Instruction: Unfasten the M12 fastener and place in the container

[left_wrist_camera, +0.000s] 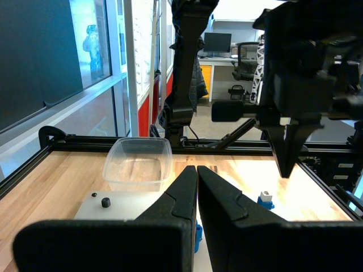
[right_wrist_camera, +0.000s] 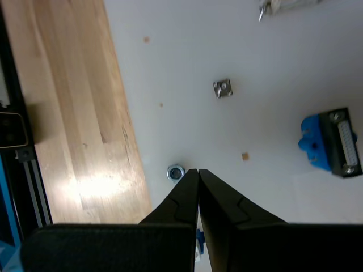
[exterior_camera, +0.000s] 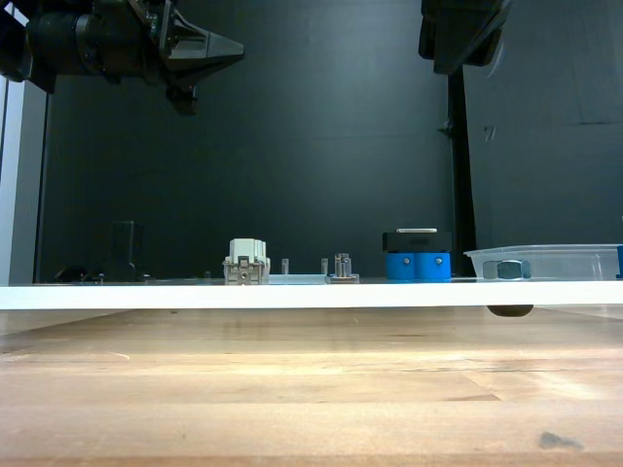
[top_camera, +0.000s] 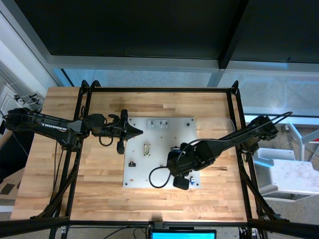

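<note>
Near the board's (top_camera: 149, 174) near right edge we find the nut (right_wrist_camera: 176, 171), a small silver ring with flats and a dark centre, sitting low on the smooth white surface. It is not in the bin (left_wrist_camera: 138, 161). The low view sets it against the bin's wall, but the right wrist view shows bare board all around it. We judge it is run down on its stud, since no ribs show.

The right gripper (right_wrist_camera: 198, 171) hangs above it, pointing down. Its black tapered fingers are pressed together with the tips just beside the nut, likely lining up for the unscrewing. They must part before gripping.

The left gripper (top_camera: 135, 132), fingers also together, hovers level over the board's far left edge, seemingly parked out of the way.

The bin is clear, shallow, round-cornered plastic. It lies beside the board's right edge, toward the far corner, on the pale wood table (top_camera: 75, 174).
</note>
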Controlling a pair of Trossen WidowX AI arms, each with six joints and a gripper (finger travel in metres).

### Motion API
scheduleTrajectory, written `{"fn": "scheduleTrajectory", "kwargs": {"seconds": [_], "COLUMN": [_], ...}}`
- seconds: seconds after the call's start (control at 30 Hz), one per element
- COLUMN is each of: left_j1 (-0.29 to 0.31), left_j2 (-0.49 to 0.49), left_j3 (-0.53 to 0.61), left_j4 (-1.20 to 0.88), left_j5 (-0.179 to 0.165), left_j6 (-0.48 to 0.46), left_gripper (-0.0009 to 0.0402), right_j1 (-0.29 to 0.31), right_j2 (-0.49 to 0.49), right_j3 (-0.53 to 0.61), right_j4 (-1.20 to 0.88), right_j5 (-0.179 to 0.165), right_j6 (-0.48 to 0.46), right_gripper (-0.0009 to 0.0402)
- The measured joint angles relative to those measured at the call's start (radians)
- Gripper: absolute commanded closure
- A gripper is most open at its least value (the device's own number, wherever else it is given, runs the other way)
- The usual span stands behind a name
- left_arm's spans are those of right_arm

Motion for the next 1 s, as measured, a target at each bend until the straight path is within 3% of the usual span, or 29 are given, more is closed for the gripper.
{"fn": "scheduleTrajectory", "kwargs": {"seconds": [0.23,0.5,0.63,1.0], "left_j1": [0.0,0.0,0.0,0.0], "left_j2": [0.0,0.0,0.0,0.0], "left_j3": [0.0,0.0,0.0,0.0], "left_j4": [0.0,0.0,0.0,0.0], "left_j5": [0.0,0.0,0.0,0.0], "left_j6": [0.0,0.0,0.0,0.0], "left_gripper": [0.0393,0.0393,0.0393,0.0393], "right_j1": [0.004,0.02,0.024,0.033], "right_j2": [0.105,0.18,0.203,0.257], "right_j3": [0.055,0.056,0.056,0.051], "right_j4": [-0.068,-0.069,-0.065,-0.03], "right_j5": [-0.079,-0.087,-0.091,-0.075], "right_j6": [0.055,0.062,0.061,0.05], "right_gripper": [0.0393,0.0384,0.0343,0.0182]}}
